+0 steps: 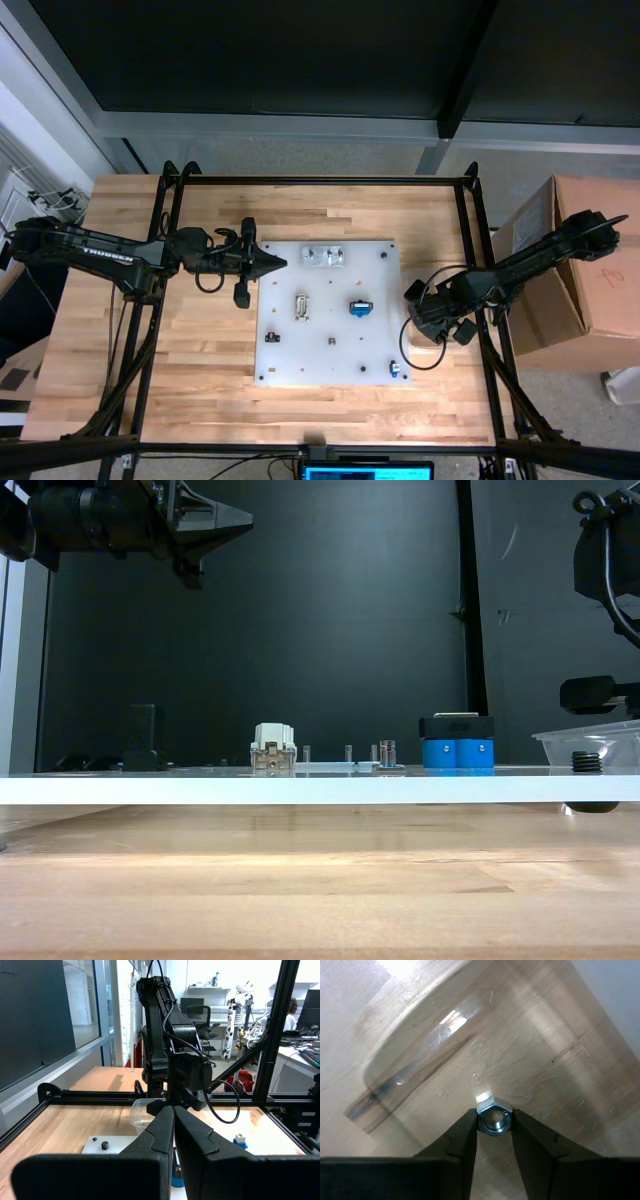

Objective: Pick the M12 nut and place it on its threads and fasten

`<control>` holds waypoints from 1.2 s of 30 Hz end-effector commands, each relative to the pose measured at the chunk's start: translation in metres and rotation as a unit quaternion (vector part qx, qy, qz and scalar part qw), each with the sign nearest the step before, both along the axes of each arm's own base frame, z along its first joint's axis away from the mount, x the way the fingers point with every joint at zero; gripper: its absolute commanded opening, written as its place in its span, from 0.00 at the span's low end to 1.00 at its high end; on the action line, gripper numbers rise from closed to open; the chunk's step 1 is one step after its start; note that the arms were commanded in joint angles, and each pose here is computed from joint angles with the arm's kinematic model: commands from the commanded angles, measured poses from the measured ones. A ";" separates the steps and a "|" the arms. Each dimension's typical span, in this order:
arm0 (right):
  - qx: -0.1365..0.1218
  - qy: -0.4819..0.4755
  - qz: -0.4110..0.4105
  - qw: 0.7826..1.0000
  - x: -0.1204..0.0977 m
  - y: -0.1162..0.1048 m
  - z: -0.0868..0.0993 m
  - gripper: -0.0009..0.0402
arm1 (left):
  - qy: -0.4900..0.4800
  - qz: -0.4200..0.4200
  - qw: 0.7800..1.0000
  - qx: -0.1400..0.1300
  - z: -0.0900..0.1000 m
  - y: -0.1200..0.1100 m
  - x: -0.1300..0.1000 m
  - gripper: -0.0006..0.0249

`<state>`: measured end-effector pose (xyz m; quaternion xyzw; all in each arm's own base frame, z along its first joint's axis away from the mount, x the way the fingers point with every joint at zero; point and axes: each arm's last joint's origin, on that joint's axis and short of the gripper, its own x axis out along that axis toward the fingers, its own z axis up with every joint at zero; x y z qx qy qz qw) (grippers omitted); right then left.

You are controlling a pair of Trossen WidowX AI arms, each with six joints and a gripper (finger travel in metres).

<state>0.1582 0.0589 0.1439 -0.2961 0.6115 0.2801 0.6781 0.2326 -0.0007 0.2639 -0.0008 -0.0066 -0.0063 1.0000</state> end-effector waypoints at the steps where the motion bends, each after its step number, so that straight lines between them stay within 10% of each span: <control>1: 0.000 -0.002 0.000 1.000 0.001 0.000 0.002 0.14 | 0.000 0.000 1.000 0.000 0.000 0.000 0.000 0.02; 21: -0.012 0.014 0.106 0.994 0.024 0.024 0.083 0.02 | 0.000 0.000 1.000 0.000 0.000 0.000 0.000 0.02; 36: -0.031 0.023 0.233 0.972 0.084 0.084 0.102 0.02 | 0.000 0.000 1.000 0.000 0.000 0.000 0.000 0.02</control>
